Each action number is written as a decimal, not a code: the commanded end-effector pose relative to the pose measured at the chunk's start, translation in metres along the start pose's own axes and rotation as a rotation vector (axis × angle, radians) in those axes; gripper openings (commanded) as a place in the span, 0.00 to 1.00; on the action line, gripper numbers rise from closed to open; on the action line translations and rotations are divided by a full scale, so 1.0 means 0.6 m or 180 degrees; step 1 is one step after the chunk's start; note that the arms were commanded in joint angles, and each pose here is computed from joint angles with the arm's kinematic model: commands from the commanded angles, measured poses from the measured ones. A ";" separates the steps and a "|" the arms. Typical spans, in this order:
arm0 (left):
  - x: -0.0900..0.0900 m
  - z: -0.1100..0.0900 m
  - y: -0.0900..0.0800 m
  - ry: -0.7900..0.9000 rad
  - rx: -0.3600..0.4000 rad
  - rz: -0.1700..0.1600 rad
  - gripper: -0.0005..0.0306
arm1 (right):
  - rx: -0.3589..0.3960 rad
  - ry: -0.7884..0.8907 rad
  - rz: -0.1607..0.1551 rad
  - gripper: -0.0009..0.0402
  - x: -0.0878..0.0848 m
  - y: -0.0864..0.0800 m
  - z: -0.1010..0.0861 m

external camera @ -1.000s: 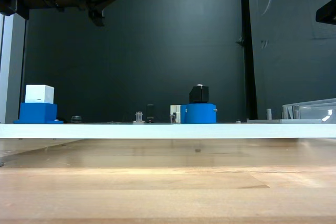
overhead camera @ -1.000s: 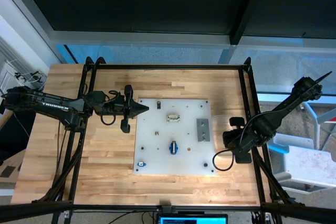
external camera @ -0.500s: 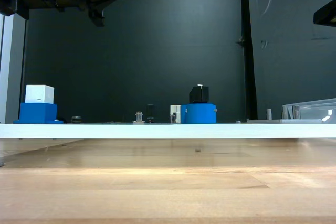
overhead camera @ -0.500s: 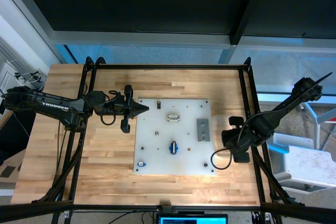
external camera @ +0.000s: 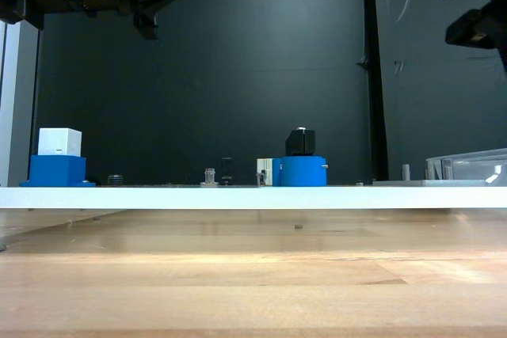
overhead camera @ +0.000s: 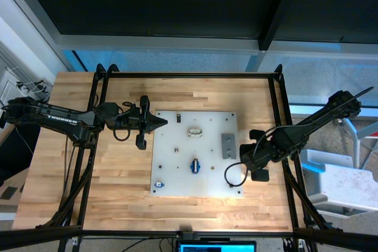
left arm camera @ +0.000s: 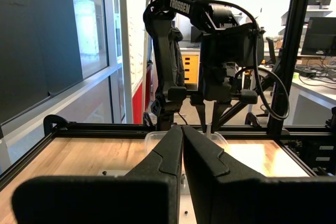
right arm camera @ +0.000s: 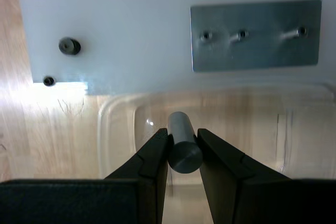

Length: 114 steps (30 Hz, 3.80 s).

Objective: Pick the 16mm cylinder and place it in the taskboard

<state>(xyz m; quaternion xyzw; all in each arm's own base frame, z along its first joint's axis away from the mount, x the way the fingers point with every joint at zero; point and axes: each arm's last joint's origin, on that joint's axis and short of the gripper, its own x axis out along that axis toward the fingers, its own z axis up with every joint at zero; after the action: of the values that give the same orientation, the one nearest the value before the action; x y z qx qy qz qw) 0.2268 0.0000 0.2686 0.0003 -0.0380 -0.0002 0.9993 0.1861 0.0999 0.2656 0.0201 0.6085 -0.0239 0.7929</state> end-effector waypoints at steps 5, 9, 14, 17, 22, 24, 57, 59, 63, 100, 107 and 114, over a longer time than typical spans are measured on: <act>0.000 0.000 0.000 0.0000 0.0001 0.0000 0.02 | 0.0025 0.0015 -0.0043 0.08 0.004 0.004 0.039; 0.000 0.000 0.000 -0.0001 0.0001 0.0000 0.02 | 0.0041 0.0017 -0.0064 0.08 0.011 0.006 0.062; 0.000 0.000 0.000 -0.0001 0.0001 0.0001 0.02 | 0.0026 0.0020 -0.0078 0.08 0.020 0.012 0.088; 0.000 0.000 0.000 -0.0001 0.0001 0.0000 0.02 | 0.0051 0.0047 -0.0066 0.08 0.026 0.014 0.098; 0.000 0.000 0.000 -0.0001 0.0001 0.0001 0.02 | 0.0063 0.0067 -0.0082 0.08 0.035 0.019 0.118; 0.000 0.000 0.000 -0.0001 0.0001 0.0000 0.02 | 0.0043 0.0062 -0.0082 0.08 0.037 0.020 0.125; 0.000 0.000 0.000 -0.0001 0.0001 0.0000 0.02 | 0.0003 0.0092 0.0118 0.08 0.097 0.024 0.197; 0.000 0.000 0.000 -0.0001 0.0001 0.0001 0.02 | -0.0001 0.0076 0.0121 0.08 0.097 0.023 0.198; 0.000 0.000 0.000 0.0000 0.0000 0.0001 0.02 | -0.0008 0.0086 0.0122 0.08 0.106 0.025 0.201; 0.000 0.000 0.000 0.0000 0.0001 0.0001 0.02 | -0.0063 0.0115 0.0105 0.08 0.132 0.028 0.204; 0.000 0.000 0.000 0.0000 0.0001 0.0001 0.02 | -0.0064 0.0112 0.0108 0.08 0.140 0.030 0.207; 0.000 0.000 0.000 -0.0001 0.0001 0.0001 0.02 | -0.0065 0.0131 0.0101 0.08 0.140 0.030 0.206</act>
<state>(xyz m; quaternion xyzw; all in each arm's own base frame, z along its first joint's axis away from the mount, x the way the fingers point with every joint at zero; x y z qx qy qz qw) 0.2267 0.0000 0.2686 0.0003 -0.0382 0.0000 0.9993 0.3282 0.1089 0.2163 0.0217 0.6245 -0.0048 0.7807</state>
